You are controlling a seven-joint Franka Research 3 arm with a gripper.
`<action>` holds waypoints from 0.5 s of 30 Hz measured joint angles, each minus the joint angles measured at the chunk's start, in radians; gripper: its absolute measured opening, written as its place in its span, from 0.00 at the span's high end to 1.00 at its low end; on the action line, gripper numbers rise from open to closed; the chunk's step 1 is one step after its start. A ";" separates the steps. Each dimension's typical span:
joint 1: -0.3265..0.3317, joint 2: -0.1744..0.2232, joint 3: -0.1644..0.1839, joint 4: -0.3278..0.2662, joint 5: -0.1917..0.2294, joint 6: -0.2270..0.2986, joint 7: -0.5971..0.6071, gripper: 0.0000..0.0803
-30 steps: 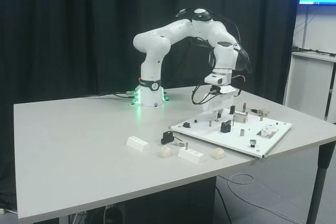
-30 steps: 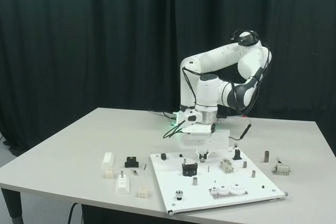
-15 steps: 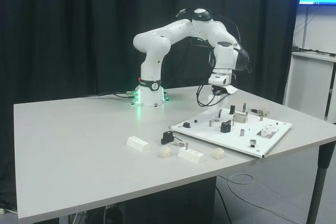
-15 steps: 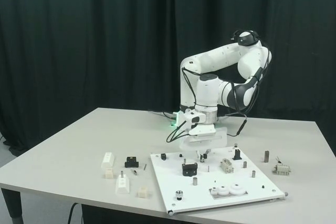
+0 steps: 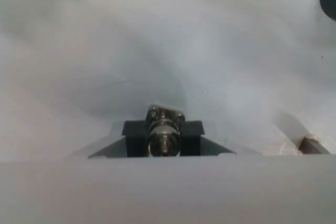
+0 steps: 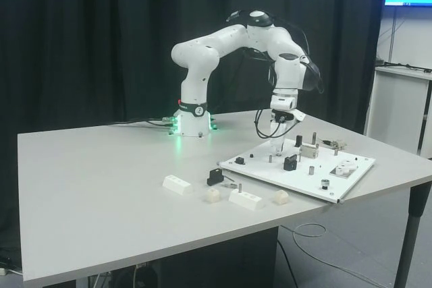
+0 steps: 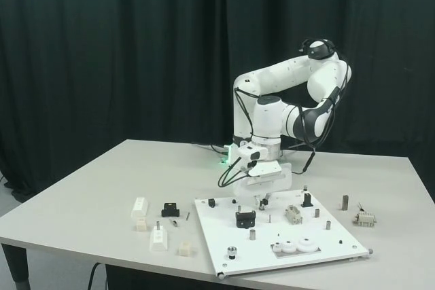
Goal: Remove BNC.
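In the wrist view a small metal BNC connector [image 5: 164,136] sits between the two black finger pads [image 5: 135,137], with the white board [image 5: 157,51] well below it. My gripper [image 5: 164,141] is shut on it. In both room views the gripper [image 6: 279,141] [image 7: 262,201] hangs a little above the back part of the white board [image 6: 256,166] [image 7: 212,236], tilted. The connector is too small to make out in the room views.
The board carries several grey pegs, a black holder [image 7: 245,218] and white gears [image 7: 299,245]. White blocks [image 7: 139,206] [image 6: 246,199] and a black piece [image 7: 169,209] lie on the grey table beside it. A loose connector [image 7: 365,219] lies at the board's other side. The arm's base [image 6: 191,123] glows green.
The gripper has risen from the board's surface and turned, carrying the BNC connector up with it. Nothing else on the table has moved.
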 joint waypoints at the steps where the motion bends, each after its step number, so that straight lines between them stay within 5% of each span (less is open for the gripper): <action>1: 0.000 0.000 0.000 0.000 0.000 -0.001 -0.004 0.85; 15: -0.004 0.000 -0.003 0.006 -0.008 -0.008 -0.043 0.85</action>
